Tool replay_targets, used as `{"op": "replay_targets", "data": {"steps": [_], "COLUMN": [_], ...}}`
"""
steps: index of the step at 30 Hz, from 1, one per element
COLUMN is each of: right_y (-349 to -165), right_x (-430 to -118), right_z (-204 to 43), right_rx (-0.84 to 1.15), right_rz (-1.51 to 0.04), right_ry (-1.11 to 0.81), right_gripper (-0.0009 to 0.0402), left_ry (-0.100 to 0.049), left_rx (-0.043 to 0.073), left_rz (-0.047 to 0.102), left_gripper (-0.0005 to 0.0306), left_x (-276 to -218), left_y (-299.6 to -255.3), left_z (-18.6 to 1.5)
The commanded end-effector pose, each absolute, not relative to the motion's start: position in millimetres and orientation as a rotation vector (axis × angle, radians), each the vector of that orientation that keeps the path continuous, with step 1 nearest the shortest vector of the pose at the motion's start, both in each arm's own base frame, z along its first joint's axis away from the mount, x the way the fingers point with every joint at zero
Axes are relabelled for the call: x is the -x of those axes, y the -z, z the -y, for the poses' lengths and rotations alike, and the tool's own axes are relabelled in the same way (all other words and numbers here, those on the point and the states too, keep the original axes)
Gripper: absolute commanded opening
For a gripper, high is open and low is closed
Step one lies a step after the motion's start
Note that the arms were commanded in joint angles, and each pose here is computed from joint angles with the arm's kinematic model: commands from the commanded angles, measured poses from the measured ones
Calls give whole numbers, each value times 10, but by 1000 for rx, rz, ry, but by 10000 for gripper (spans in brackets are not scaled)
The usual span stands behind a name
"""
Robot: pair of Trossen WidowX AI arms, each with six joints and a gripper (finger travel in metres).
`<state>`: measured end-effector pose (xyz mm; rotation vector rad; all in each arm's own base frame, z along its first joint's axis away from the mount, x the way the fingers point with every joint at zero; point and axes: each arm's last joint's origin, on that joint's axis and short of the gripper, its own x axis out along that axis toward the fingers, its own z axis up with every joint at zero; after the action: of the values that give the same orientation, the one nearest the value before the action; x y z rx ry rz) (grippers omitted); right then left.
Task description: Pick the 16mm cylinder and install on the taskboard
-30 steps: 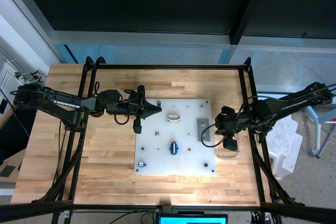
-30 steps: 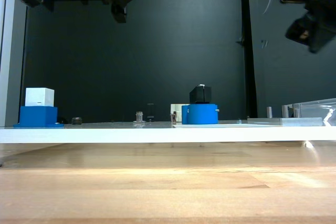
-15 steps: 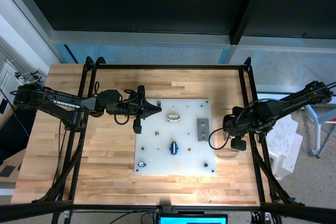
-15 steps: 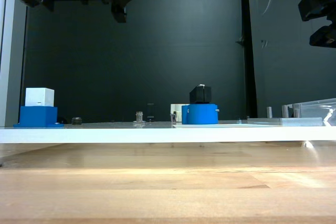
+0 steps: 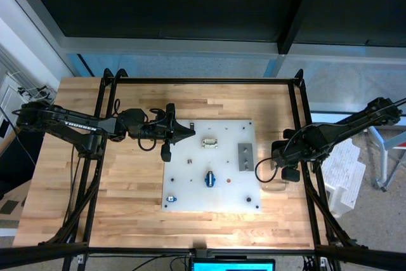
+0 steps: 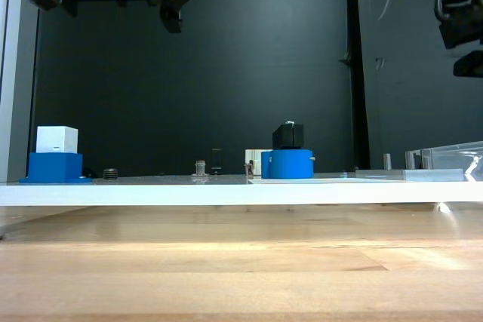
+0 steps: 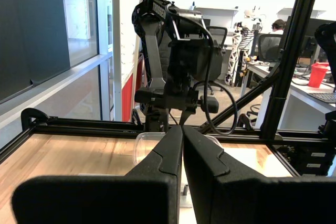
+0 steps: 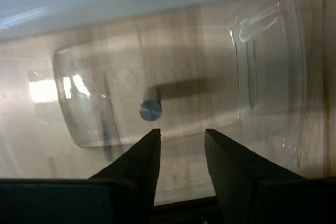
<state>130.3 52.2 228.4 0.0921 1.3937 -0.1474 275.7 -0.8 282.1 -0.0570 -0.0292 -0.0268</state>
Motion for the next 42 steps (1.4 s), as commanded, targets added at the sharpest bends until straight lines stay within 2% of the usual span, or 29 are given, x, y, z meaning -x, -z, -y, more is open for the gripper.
{"op": "replay_targets", "data": {"steps": [1, 9, 21, 31, 42], "right_y": [-2238, -2070, -1834, -1668, -1616], "right_x": [-1284, -1242, -1220, -1192, -1185], "right_z": [-528, -521, -545, -547, -549], "right_rx": [-81, -71, -136, -179, -201], "right_rz": [-1409, -1444, -1452, -1452, -1444], "right_ry": [145, 148, 123, 122, 134], "right_gripper": [152, 214, 202, 165, 77], "left_ry": [27, 27, 27, 27, 26], "left_rx": [57, 57, 57, 57, 57], "left_rz": [29, 29, 29, 29, 29], "left_gripper": [0, 0, 0, 0, 0], "left_x": [-2757, -2757, -2757, -2757, -2758], "left_y": [-2822, -2822, -2822, -2822, -2822], "left_z": [8, 8, 8, 8, 7]}}
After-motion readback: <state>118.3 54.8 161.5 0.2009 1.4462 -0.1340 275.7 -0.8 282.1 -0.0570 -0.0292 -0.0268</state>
